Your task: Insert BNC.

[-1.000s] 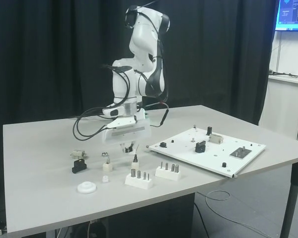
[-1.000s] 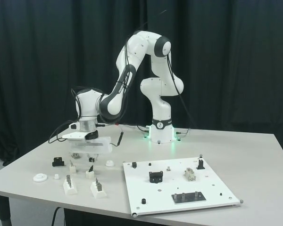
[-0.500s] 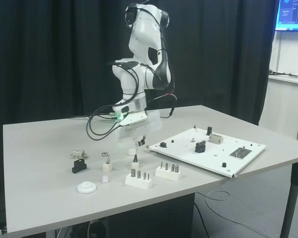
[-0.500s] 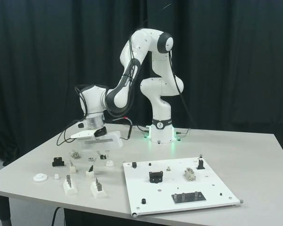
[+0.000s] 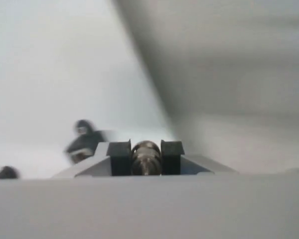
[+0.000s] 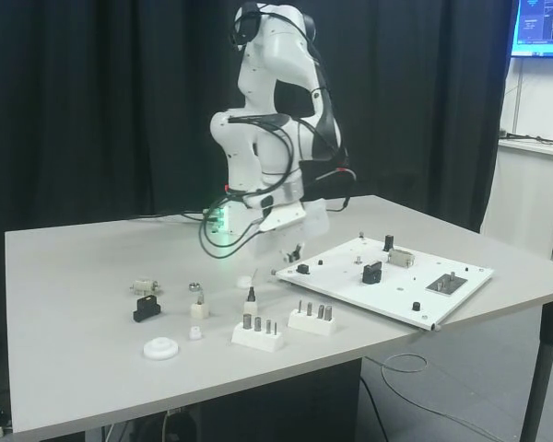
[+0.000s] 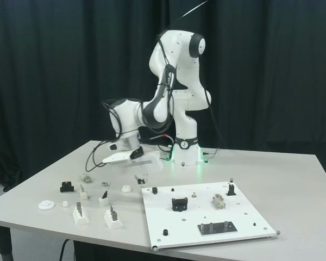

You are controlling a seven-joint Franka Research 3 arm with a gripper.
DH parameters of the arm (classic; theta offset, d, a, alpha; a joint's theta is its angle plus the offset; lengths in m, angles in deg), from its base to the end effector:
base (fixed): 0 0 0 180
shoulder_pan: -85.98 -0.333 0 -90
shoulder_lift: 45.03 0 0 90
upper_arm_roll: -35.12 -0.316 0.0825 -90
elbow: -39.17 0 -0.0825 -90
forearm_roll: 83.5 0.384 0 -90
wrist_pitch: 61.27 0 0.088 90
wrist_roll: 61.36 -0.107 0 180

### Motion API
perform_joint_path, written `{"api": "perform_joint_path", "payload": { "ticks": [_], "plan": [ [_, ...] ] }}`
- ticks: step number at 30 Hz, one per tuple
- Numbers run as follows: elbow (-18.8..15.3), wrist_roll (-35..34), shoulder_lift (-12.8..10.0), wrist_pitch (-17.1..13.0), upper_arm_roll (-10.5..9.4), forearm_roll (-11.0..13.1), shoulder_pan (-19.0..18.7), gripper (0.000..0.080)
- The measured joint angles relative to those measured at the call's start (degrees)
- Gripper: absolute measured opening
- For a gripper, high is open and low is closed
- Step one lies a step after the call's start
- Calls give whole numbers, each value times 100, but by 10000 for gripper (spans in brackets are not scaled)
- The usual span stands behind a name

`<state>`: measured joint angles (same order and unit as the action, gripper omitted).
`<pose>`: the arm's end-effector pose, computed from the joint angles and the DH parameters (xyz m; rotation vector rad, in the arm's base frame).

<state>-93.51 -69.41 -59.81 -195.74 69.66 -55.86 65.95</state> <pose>0.4884 -0.1256 0.2371 -2.7482 1.0963 0.2114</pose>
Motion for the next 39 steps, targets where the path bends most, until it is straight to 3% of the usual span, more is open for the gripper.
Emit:
{"api": "perform_joint_path", "payload": {
  "ticks": [11, 19, 33, 39],
  "plan": [
    [-390, -1022, 315, -74, -10, -333, -675, 121],
    [-623, -1643, 486, -228, -27, -388, -1165, 121],
    [-763, -2509, 586, -639, -44, -414, -1956, 121],
    [-763, -2864, 610, -746, -46, -567, -2209, 121]
  ]
}}
